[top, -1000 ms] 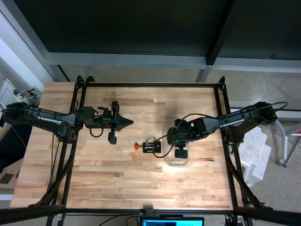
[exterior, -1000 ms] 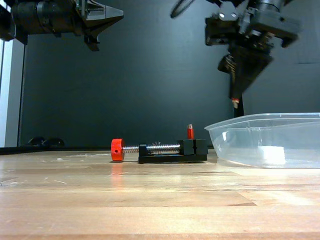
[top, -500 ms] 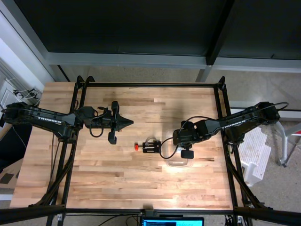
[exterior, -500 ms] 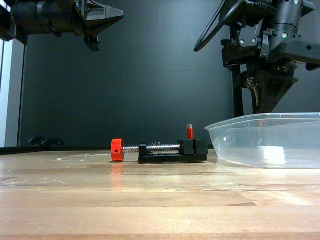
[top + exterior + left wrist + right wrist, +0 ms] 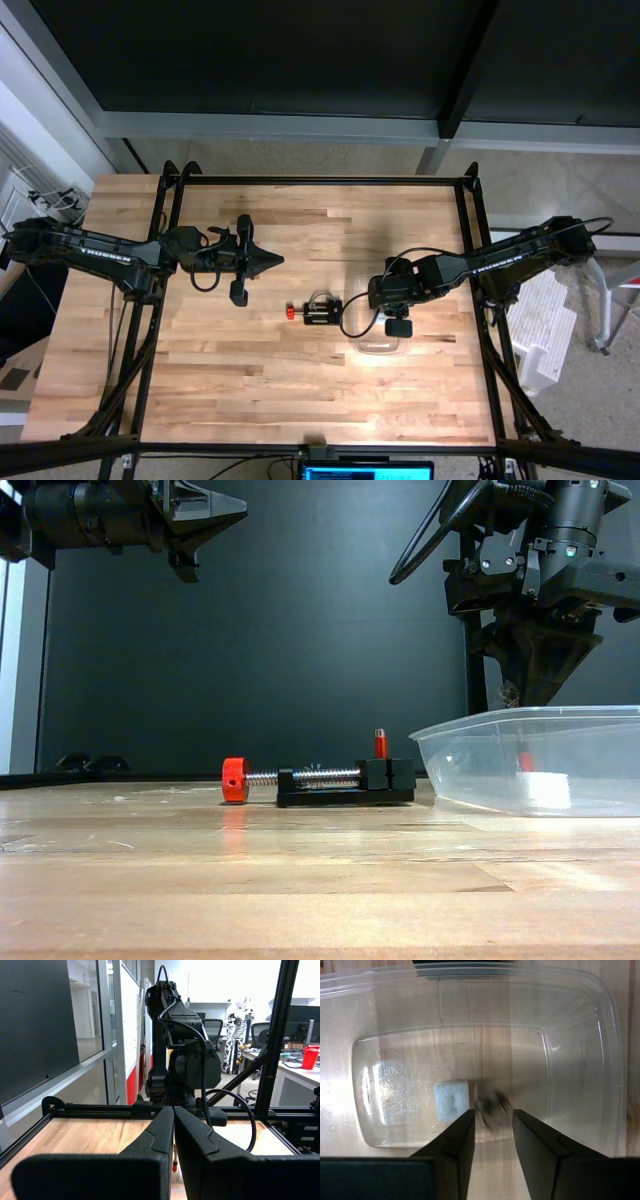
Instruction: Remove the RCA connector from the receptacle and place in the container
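Plug point(image 5: 525, 763) now dropped into tub point(image 5: 470, 742) | right gripper point(image 5: 492, 1115) over tub, fingers apart, empty | left gripper point(image 5: 173, 1112) parked high, fingers together | step: release | next: lift clear

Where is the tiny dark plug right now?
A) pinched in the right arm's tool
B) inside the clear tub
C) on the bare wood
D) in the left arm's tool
B: the RCA connector shows as a dark blur inside the container, beside the white square piece, below the open right tool; the left tool is shut, high over the table's left side.
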Motion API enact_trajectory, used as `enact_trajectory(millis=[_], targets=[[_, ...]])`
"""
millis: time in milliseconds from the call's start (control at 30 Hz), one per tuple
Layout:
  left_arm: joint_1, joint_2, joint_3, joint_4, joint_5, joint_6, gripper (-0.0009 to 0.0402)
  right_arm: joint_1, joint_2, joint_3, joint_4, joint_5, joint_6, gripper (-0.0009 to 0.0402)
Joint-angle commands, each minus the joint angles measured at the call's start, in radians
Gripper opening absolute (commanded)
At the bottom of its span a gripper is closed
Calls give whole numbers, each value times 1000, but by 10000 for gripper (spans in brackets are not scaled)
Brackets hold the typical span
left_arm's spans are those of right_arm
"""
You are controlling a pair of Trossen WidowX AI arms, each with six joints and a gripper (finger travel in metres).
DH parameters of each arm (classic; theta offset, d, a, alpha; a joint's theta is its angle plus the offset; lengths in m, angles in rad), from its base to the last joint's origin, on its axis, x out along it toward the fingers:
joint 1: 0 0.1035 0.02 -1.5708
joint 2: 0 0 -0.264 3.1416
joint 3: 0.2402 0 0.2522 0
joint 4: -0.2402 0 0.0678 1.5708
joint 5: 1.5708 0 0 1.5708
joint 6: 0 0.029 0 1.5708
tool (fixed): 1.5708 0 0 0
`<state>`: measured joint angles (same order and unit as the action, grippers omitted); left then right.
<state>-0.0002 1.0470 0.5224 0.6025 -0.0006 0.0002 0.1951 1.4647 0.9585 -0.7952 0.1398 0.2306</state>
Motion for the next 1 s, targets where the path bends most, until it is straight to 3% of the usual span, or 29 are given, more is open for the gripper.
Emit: enact_trajectory(millis=[33, 467, 633, 767, 1000], targets=[[0, 0, 0, 0, 0, 0, 0, 0, 1, 0, 0, 0, 0, 124], [0, 0, 0, 0, 0, 0, 0, 0, 1, 1, 0, -2, 0, 130], [0, 0, 0, 0, 0, 0, 0, -2, -22, 16, -18, -42, -11, 130], [0, 0, 0, 0, 0, 0, 0, -6, -71, 66, -33, -31, -44, 130], [0, 0, 0, 0, 0, 0, 0, -72, -162, 136, -1, -28, -116, 114]])
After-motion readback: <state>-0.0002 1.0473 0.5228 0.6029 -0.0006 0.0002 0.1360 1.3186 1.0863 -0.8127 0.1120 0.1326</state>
